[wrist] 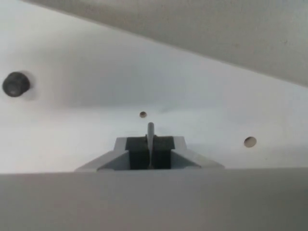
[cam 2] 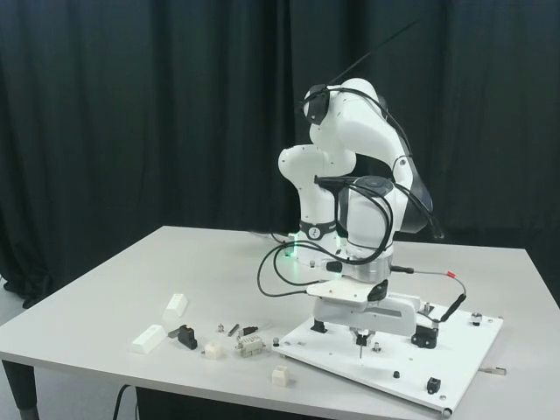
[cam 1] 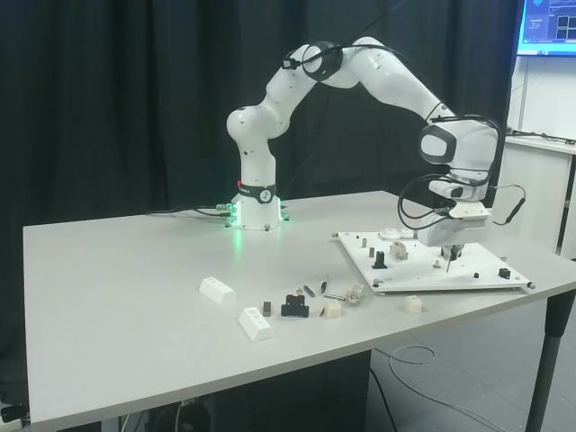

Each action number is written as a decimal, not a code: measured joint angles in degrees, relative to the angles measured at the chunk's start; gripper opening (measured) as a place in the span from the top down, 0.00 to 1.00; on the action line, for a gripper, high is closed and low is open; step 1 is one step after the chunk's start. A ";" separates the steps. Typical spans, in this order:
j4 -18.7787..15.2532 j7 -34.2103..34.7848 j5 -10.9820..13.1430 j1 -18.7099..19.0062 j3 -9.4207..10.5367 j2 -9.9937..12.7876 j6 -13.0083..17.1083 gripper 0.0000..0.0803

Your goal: Place round peg 1.

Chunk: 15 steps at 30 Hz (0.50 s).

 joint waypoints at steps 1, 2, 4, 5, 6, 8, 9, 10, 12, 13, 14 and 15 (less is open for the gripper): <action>0.12 0.00 0.00 0.00 -0.03 0.00 -0.17 0.98; 0.23 0.00 0.00 0.00 -0.06 0.00 -0.30 0.98; 0.37 0.00 0.00 0.00 -0.08 -0.01 -0.44 0.98; 0.42 0.00 0.00 0.00 -0.09 -0.02 -0.49 0.98; 0.46 0.00 0.00 0.00 -0.09 -0.03 -0.54 0.98; 0.53 0.00 0.00 0.00 -0.10 -0.04 -0.62 0.98; 0.56 0.00 0.00 0.00 -0.11 -0.04 -0.68 0.98; 0.59 0.00 0.00 0.00 -0.12 -0.04 -0.74 0.98; 0.65 0.00 0.00 0.00 -0.14 -0.04 -0.92 0.98; 0.69 0.00 0.00 0.00 -0.15 -0.04 -1.03 0.98; 0.73 0.00 0.00 0.00 -0.17 -0.04 -1.14 0.98; 0.78 0.00 0.00 0.00 -0.18 -0.04 -1.23 0.98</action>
